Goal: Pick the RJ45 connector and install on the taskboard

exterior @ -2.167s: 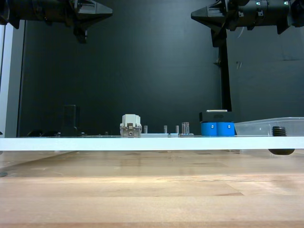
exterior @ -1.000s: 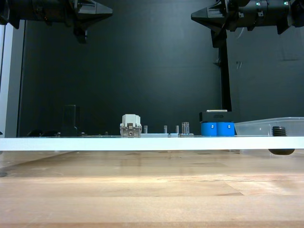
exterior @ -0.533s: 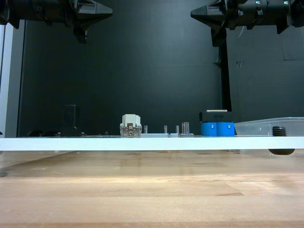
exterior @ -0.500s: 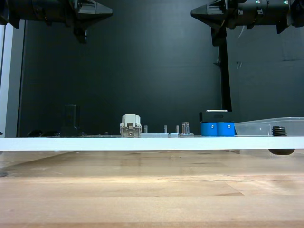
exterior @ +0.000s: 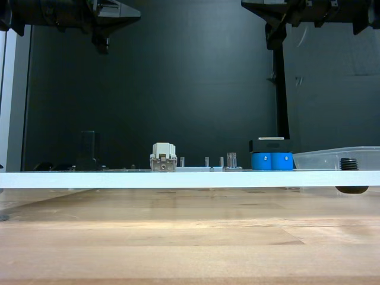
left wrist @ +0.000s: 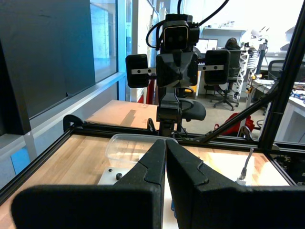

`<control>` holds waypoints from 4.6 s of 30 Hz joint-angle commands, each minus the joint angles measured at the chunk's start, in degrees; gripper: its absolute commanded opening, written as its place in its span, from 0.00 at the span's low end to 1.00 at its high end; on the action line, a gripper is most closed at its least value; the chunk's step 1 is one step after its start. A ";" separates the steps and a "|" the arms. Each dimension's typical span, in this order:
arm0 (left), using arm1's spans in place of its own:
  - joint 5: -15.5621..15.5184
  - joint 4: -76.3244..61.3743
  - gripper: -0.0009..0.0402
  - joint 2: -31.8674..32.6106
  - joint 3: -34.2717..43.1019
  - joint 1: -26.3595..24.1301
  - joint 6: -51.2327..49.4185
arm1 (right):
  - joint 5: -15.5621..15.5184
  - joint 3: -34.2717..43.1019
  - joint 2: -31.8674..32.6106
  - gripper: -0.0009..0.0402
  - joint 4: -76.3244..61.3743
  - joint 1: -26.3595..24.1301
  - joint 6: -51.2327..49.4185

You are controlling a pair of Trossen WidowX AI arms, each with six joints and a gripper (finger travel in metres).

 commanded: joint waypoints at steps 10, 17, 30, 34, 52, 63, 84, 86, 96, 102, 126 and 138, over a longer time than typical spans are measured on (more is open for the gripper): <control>0.00 0.02 0.02 0.02 0.00 0.02 0.00 | 1.20 0.02 0.09 0.02 0.48 -1.29 0.00; 0.00 0.00 0.02 0.02 0.00 0.00 0.00 | 1.29 0.02 0.09 0.02 -2.95 -1.31 -0.04; 0.00 0.02 0.02 0.02 0.00 0.02 0.00 | 1.25 0.02 0.09 0.02 -2.34 -1.33 -1.20; 0.00 0.00 0.02 0.02 0.00 0.02 0.00 | 1.27 0.02 0.09 0.02 -2.34 -1.33 -2.01; 0.00 0.02 0.02 0.02 0.00 0.02 0.00 | 1.29 0.02 0.09 0.02 -2.38 -1.31 -1.97; 0.00 0.02 0.02 0.02 0.00 0.02 0.00 | 1.27 0.02 0.09 0.02 -2.89 -1.31 -1.97; 0.00 0.02 0.02 0.02 0.00 0.00 0.00 | 1.27 0.02 0.09 0.02 -2.89 -1.31 -1.97; 0.00 0.02 0.02 0.02 0.00 0.00 0.00 | 1.27 0.02 0.09 0.02 -2.89 -1.31 -1.97; 0.00 0.02 0.02 0.02 0.00 0.02 0.00 | 1.27 0.02 0.09 0.02 -2.89 -1.29 -1.97; 0.00 0.02 0.02 0.02 0.00 0.00 0.00 | 1.27 0.02 0.09 0.02 -2.89 -1.31 -1.97; 0.00 0.02 0.02 0.02 0.00 0.02 0.00 | 1.27 0.02 0.09 0.02 -2.89 -1.29 -1.97; 0.00 0.02 0.02 0.02 0.00 0.02 0.00 | 1.27 0.02 0.09 0.02 -2.89 -1.31 -1.97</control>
